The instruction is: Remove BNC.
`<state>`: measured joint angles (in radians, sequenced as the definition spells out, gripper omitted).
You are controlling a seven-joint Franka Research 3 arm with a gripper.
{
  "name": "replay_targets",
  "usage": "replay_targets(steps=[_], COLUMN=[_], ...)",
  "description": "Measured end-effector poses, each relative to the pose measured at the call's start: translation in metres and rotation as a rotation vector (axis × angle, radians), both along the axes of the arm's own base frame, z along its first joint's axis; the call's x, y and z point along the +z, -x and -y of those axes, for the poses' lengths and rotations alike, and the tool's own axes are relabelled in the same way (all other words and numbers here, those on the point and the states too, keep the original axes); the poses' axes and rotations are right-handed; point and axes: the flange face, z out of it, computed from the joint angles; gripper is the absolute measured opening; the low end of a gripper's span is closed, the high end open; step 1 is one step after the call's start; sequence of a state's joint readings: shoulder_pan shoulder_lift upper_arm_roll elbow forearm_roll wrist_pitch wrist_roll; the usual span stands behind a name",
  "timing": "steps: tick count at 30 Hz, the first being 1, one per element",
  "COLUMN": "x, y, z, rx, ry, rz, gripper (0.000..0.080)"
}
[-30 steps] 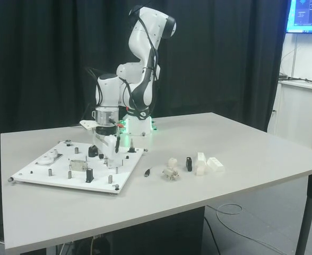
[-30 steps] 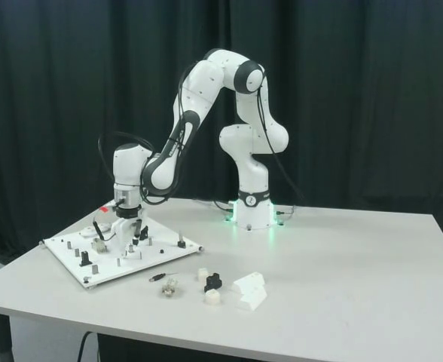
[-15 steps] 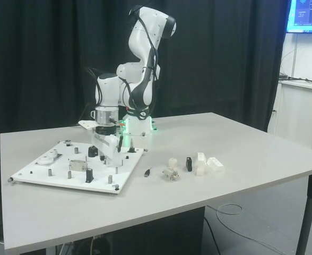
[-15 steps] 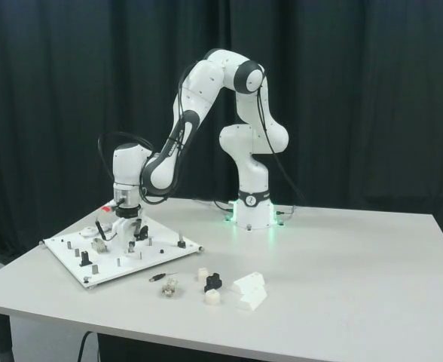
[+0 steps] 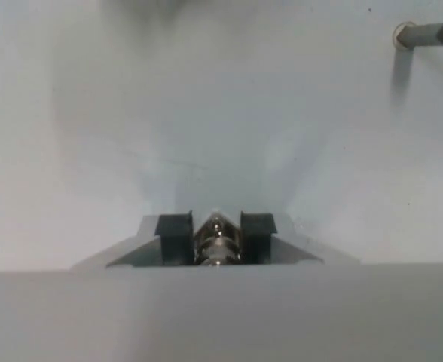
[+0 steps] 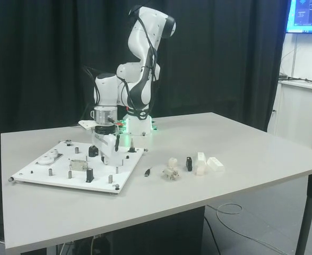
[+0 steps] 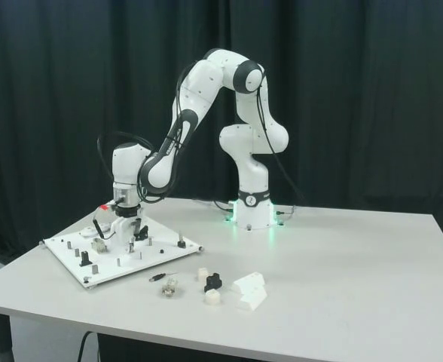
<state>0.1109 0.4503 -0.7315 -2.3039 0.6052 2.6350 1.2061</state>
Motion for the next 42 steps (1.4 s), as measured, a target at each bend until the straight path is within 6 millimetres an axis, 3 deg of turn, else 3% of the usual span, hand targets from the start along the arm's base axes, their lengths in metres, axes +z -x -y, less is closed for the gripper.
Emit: replay_targets(steps=[1, 17, 42], x=[0.0000, -0.0003, -0.0005], y=[0.0001, 0.0008, -0.0016], z=[0.0001, 0.0003, -0.0005], rx=[-0.001, 0.020, 0.426], ry=[-0.001, -0.005, 0.014], rz=[0.000, 0.003, -0.014], gripper=[0.0131, 0.0132, 0.0130])
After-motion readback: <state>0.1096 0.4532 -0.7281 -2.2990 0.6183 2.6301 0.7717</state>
